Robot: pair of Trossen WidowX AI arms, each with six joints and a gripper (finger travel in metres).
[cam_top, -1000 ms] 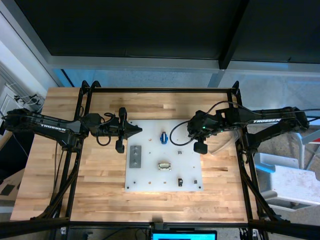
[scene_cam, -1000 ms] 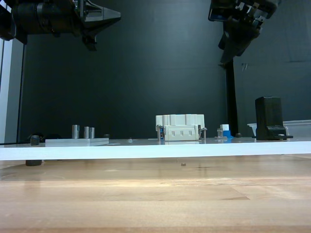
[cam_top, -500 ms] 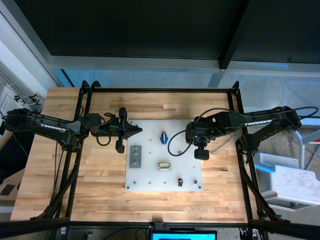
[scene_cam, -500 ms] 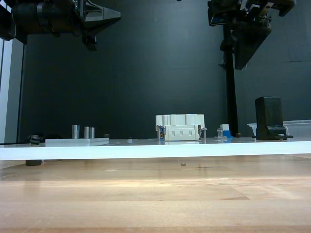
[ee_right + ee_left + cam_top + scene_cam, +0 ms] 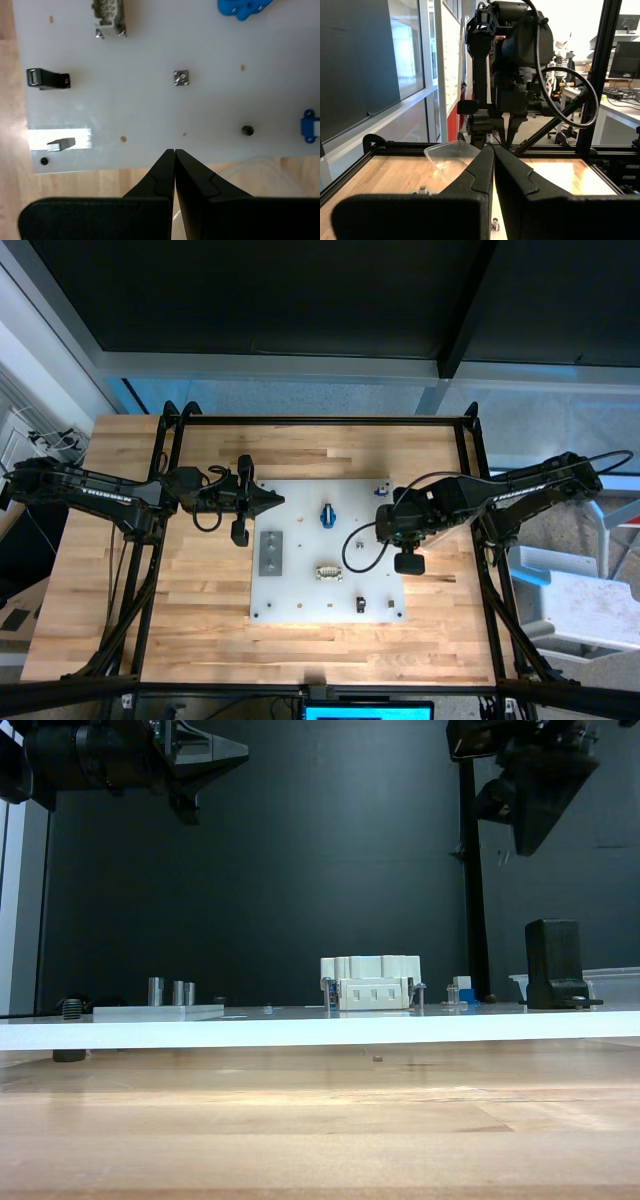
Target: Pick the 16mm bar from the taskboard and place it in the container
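While both arms hang above it, the bench carries the white taskboard at its middle. The left arm reaches in level from the left edge, and the right arm reaches in from the right edge and bends down at the wrist.

The left end effector sits high over the board's far left corner and points across toward the other arm. Its fingers are clenched tip to tip with nothing between them. The right end effector hangs well above the board's right edge and points down. It is also clenched and empty.

The container rests on the bench just off the board's right side, under the right arm. Whether it touches the board I cannot tell.

A grey block lies on the left half of the board. Short metal bars stand upright in it, well apart from both end effectors. Which of them is the 16mm one I cannot tell.

A pale connector sits near the board's middle, and a blue knob lies beyond it.
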